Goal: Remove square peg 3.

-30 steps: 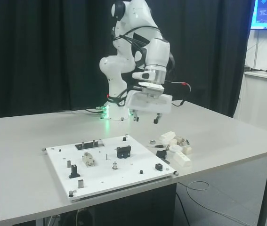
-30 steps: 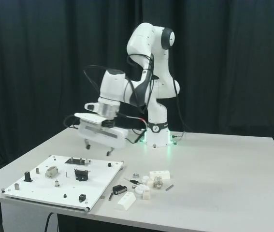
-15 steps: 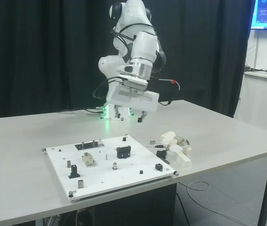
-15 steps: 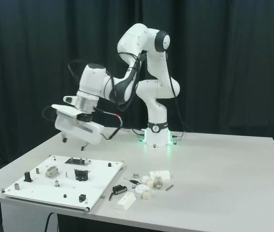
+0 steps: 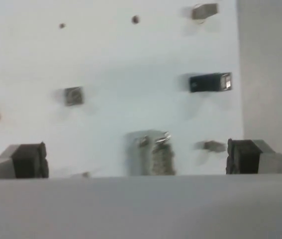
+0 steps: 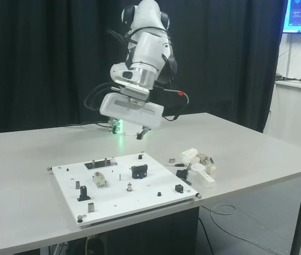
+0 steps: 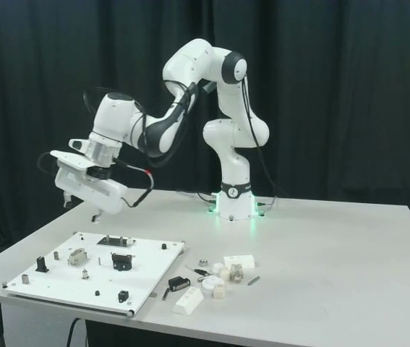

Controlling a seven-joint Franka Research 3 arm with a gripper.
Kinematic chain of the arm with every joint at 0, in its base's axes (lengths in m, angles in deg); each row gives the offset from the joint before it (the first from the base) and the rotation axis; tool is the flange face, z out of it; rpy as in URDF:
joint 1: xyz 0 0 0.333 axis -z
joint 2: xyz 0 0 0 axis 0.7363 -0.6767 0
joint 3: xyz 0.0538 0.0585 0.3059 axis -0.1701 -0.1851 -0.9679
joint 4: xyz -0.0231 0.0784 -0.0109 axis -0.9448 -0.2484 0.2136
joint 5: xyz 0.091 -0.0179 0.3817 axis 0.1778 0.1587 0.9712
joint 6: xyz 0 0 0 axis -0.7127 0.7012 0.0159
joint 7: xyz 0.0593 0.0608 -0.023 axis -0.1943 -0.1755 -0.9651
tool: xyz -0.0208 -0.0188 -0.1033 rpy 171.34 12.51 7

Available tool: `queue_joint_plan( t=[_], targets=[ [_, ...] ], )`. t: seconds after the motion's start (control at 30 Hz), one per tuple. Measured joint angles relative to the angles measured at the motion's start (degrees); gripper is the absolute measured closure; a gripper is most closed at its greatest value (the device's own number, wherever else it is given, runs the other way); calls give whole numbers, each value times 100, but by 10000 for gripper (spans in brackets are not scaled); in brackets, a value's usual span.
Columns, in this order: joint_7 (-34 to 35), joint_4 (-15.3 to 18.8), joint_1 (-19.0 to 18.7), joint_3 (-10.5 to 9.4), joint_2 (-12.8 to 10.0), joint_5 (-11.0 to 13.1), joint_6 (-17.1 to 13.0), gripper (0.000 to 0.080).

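Observation:
The white board (image 6: 139,197) (image 7: 147,269) lies at the table's front left with several small parts on it. Two grey square pegs (image 6: 77,185) (image 6: 90,206) stand near its left edge, beside a black block (image 6: 83,194); I cannot tell which one is peg 3. My gripper (image 6: 129,133) (image 7: 79,210) hangs high over the board's far side, open and holding nothing. In the wrist view the gripper (image 5: 137,159) looks down on the board (image 5: 111,59), a grey fixture (image 5: 155,149), a small grey peg (image 5: 213,146), the black block (image 5: 210,82) and another grey peg (image 5: 204,11).
Loose white and black parts (image 6: 198,163) (image 7: 219,278) lie on the grey table to the right of the board. The arm's base (image 6: 119,126) (image 7: 235,206) with its green light stands at the back. A white cabinet (image 6: 293,111) is far right.
The arm has swung away from above the loose parts, across to the board's far left side, and has risen a little. The gripper stays open and holds nothing.

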State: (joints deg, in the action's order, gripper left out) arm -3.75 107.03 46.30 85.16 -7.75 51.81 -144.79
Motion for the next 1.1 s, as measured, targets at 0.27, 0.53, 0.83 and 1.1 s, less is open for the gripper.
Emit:
queue_joint_plan(
  t=[0.27, 0.53, 0.83, 1.1],
  targets=[
    [-472, -568, 449, -141, -438, 408, 0, 3],
    [-951, -1078, 760, -189, -862, 975, 2, 3],
    [-1454, -1578, 967, -190, -1312, 1594, 36, 3],
    [-1890, -2070, 1109, -192, -1744, 1996, 36, 3]
  ],
)
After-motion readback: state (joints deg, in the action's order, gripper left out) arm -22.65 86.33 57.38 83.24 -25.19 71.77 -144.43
